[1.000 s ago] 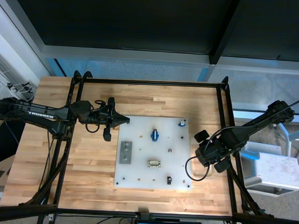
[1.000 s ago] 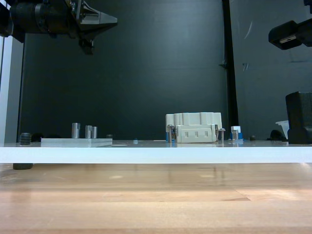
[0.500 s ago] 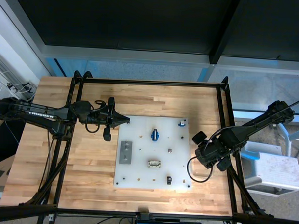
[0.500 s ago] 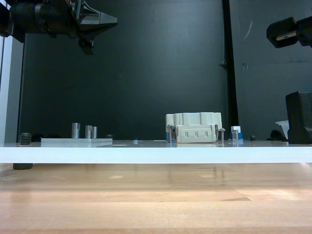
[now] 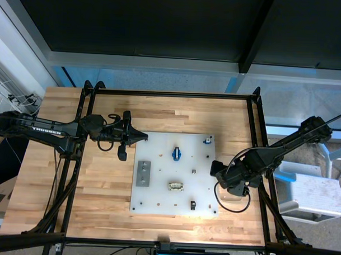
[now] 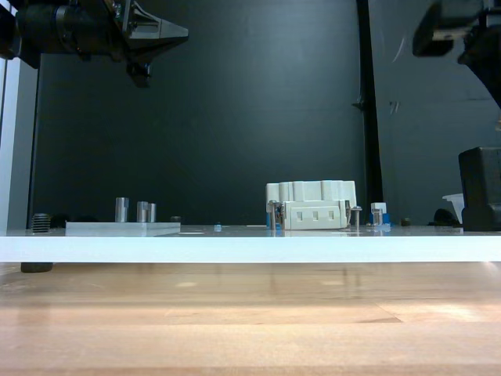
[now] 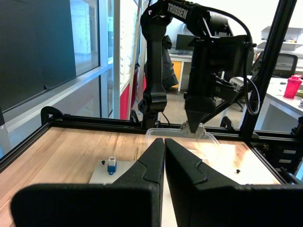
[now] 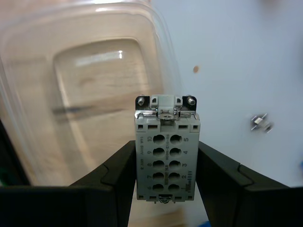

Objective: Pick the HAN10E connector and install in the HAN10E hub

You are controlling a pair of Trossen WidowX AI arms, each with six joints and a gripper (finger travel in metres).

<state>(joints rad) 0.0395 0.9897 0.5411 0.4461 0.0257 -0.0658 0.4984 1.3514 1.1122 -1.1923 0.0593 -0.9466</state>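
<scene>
My right gripper (image 8: 165, 165) is shut on the HAN10E connector (image 8: 165, 151), a grey-white block with two rows of numbered dark holes, held by its sides between the black fingers (image 8: 118, 172). In the high view the right gripper (image 5: 222, 173) hangs over the right edge of the white plate (image 5: 158, 160). The HAN10E hub (image 5: 176, 186) is a beige socket with silvery ends, lying flat on the plate left of that gripper; it also shows in the low view (image 6: 313, 205). My left gripper (image 5: 142, 137) is shut and empty, raised over the plate's upper left corner.
A clear plastic tray (image 8: 71, 71) lies on the wood just right of the plate. On the plate are a grey metal block (image 5: 143, 173), a blue upright part (image 5: 176, 153), a small blue-white part (image 5: 206, 140) and a small black part (image 5: 193, 205). A black frame (image 5: 254, 125) surrounds the table.
The right arm has moved left from over the tray to the plate's right edge, carrying the connector, and has risen in the low view. The left arm has not moved.
</scene>
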